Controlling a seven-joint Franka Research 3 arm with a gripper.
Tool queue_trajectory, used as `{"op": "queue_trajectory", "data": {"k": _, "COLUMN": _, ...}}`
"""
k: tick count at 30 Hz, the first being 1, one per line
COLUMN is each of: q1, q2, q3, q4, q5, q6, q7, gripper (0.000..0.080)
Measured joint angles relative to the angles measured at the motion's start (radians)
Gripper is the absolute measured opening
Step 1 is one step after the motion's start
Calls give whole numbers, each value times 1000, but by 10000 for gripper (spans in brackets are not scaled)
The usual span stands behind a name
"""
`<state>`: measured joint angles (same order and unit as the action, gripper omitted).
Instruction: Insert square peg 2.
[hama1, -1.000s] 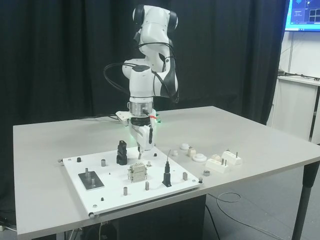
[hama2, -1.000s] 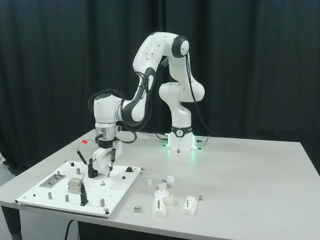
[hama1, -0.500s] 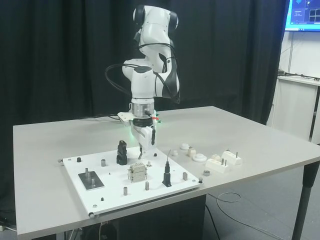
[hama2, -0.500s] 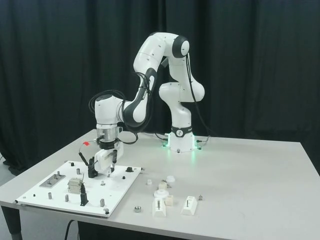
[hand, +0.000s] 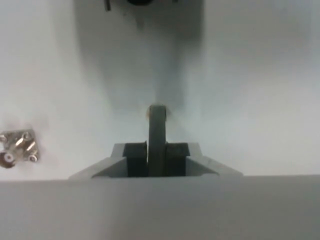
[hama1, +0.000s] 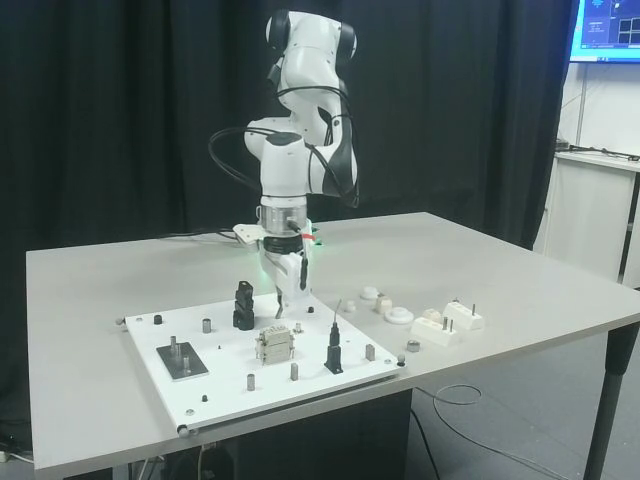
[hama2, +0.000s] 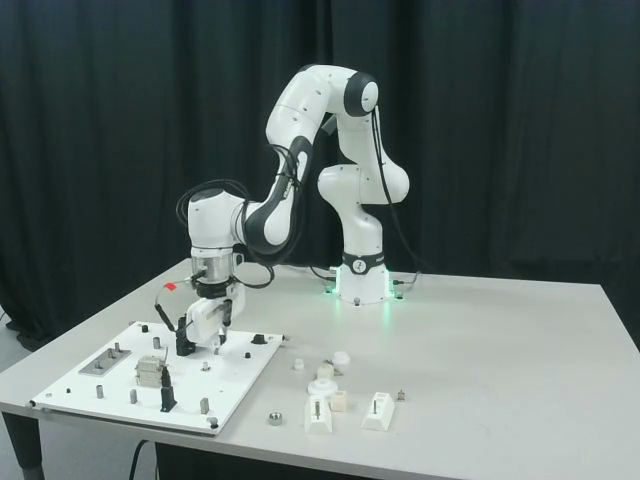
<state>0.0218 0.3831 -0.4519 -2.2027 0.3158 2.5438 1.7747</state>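
Square peg — clamped upright in the gripper over the white board.

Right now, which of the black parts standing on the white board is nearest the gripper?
The squat black block at the board's far side, just beside the gripper. The other, a tall thin black piece, stands nearer the front edge.

arm: 1 | white board: 1 | white blocks: 2 | table: 1
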Motion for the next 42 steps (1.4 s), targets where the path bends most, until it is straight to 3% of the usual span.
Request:
{"op": "queue_trajectory", "data": {"k": 17, "q1": -1, "q2": 2, "q3": -23, "q4": 4, "q5": -1, "q6": -12, "q7": -13, "gripper": 76}}
{"op": "queue_trajectory", "data": {"k": 34, "q1": 0, "q2": -4, "q3": -17, "q4": 24, "q5": 16, "q6": -35, "q7": -22, "gripper": 76}}
{"op": "queue_trajectory", "data": {"k": 42, "q1": -1, "q2": -13, "q3": -24, "q4": 48, "q5": 77, "q6": -85, "q7": -100, "gripper": 76}}
